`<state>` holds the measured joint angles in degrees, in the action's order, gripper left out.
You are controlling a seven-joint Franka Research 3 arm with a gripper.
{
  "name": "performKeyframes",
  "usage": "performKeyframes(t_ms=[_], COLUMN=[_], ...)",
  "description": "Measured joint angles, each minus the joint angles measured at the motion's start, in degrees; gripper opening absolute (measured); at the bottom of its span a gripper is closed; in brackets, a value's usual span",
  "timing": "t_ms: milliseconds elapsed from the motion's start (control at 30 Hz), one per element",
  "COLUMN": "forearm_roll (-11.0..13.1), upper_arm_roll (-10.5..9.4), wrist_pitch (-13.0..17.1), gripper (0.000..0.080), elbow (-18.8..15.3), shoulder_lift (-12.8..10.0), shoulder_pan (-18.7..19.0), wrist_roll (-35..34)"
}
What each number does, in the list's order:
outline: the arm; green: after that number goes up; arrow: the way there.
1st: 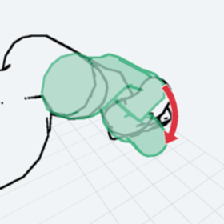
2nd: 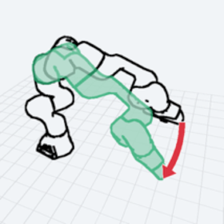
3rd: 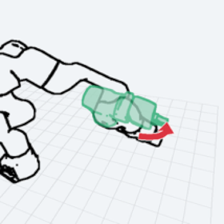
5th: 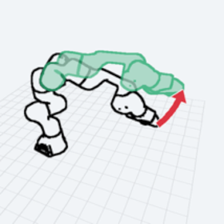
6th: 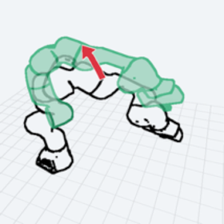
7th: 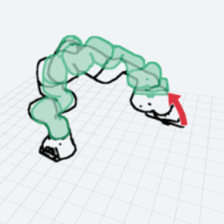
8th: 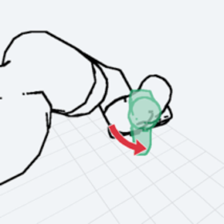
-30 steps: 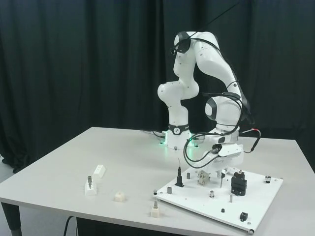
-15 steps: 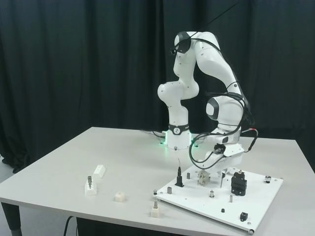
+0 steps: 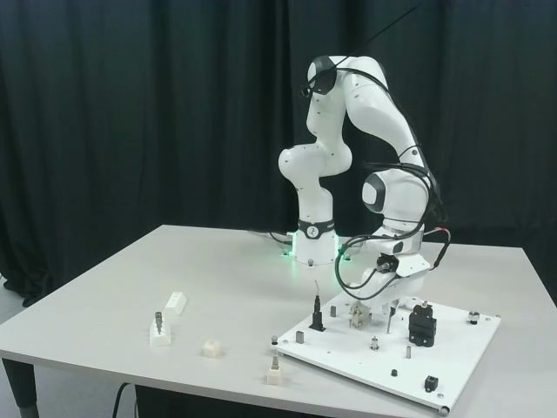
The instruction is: Insert square peg 1.
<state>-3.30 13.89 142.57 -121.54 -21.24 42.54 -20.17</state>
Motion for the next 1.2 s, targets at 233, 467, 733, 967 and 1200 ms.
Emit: performKeyframes(t_ms=[233, 467, 733, 967, 1200], forearm_roll=[-0.5, -0.5, -0.5, -0.5, -0.5], upper_arm_roll=[-0.05, -0.55, -1.07, -1.31, -1.68], wrist_pitch=[0.8, 1.0, 1.0, 0.8, 0.7], gripper=[0.0027, 0.0027, 0.0027, 0.0027, 0.0027], elbow=[0.0, 0.0, 0.0, 0.0, 0.0], shoulder_lift=[-0.2, -0.3, -0.2, -0.1, -0.1], shoulder_pan=[-0.8, -1.6, -2.1, -2.2, -2.3], wrist_roll=[1.8, 3.3, 3.6, 3.6, 3.6])
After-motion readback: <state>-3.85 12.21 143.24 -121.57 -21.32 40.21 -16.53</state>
